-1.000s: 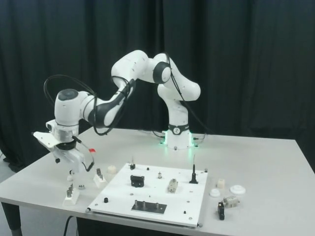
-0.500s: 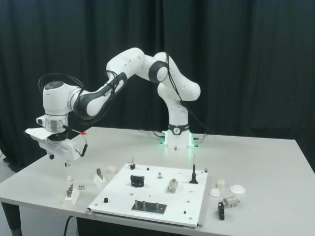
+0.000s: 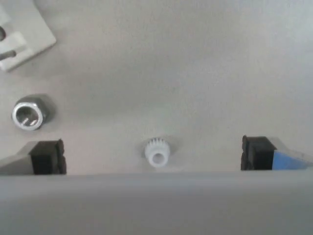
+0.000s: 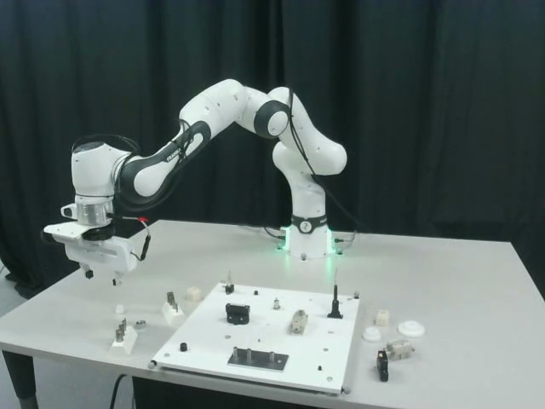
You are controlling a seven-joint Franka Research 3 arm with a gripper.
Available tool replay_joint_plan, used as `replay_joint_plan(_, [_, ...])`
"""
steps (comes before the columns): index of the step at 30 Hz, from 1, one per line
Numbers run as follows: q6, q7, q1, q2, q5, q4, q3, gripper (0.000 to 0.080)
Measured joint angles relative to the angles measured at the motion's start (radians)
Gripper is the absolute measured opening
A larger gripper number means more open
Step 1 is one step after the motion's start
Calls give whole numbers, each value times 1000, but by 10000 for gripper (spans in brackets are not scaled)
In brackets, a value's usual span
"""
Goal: Pick small gear.
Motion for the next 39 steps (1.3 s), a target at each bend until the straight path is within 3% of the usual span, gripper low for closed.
replay_joint_plan(7, [89, -67, 0, -10, 89, -80, -10, 800])
replay_joint_plan(16, [179, -158, 4, -10, 140, -154, -7, 800])
replay_joint_plan(39, [324, -185, 39, -10, 152, -273, -5, 800])
